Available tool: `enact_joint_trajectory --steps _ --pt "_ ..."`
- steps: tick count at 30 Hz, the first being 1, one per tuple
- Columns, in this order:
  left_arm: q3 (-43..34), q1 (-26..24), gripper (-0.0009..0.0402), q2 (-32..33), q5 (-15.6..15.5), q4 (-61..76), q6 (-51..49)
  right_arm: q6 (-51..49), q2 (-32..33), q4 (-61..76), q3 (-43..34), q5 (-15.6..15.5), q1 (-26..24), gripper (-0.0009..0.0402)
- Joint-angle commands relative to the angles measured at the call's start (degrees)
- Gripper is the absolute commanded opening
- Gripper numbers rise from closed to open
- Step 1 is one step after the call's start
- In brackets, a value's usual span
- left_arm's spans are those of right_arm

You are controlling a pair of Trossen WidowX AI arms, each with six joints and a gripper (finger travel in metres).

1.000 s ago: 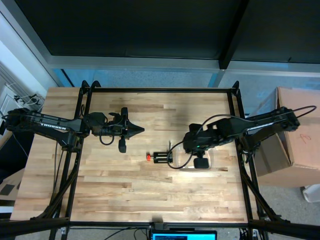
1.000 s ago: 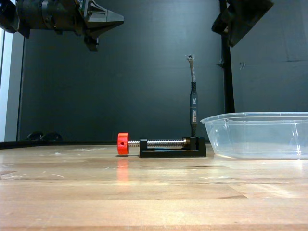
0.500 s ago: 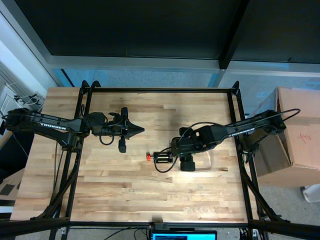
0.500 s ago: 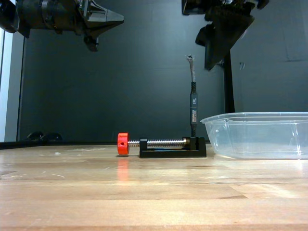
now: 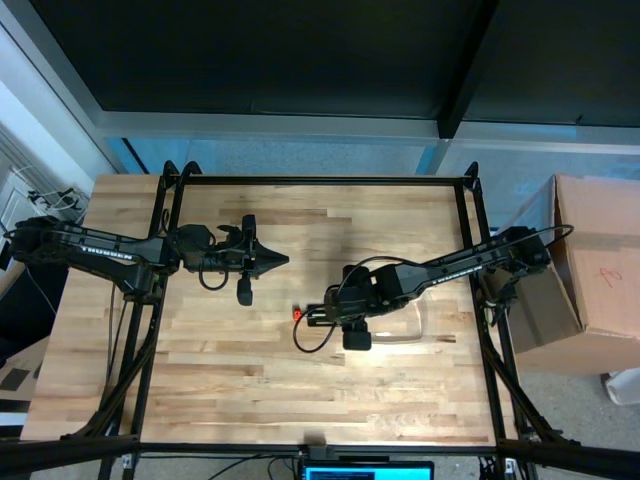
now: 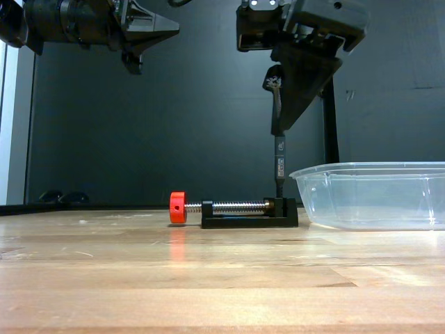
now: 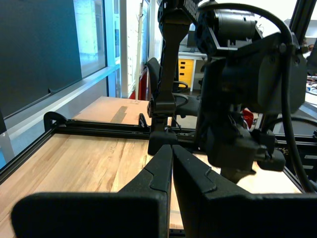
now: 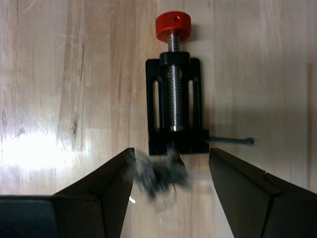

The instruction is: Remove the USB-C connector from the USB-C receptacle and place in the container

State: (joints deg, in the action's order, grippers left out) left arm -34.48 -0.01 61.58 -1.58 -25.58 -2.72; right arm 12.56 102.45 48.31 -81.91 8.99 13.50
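high: overhead, facing away | low: tabletop level | both share clamp (image 6: 247,212)

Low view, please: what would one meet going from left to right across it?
The left gripper, shut, up high → red knob → black clamp → USB-C connector, standing upright in the clamp, with the open right gripper at its top → clear container.

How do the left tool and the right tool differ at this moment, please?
The left tool is shut; the right tool is open. The left hangs high over the table's left side; the right straddles the top of the connector, which stands upright, seated in the clamp. Both hold nothing.
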Motion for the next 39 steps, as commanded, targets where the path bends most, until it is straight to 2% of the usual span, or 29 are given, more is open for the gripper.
enact_joint_trajectory --steps 1,12,22,25,39 --pt "-0.02 0.00 0.0000 0.02 0.02 0.02 0.02 -0.04 0.98 -0.44 0.13 0.00 0.02 0.0183" --pt "-0.02 0.00 0.0000 0.02 0.02 0.00 0.02 -0.15 1.77 -1.31 0.81 0.02 -0.02 0.0102" --pt "-0.02 0.02 0.0000 0.02 0.02 0.00 0.02 -0.96 1.77 -0.31 0.83 0.02 0.00 -0.0004" --pt "-0.02 0.02 0.0000 0.02 0.02 0.00 0.02 -1.03 1.77 -0.35 0.83 0.02 0.02 0.0006" --pt "-0.02 0.02 0.0000 0.02 0.02 -0.02 0.02 -0.87 -0.70 -0.07 0.83 0.02 0.02 0.0000"
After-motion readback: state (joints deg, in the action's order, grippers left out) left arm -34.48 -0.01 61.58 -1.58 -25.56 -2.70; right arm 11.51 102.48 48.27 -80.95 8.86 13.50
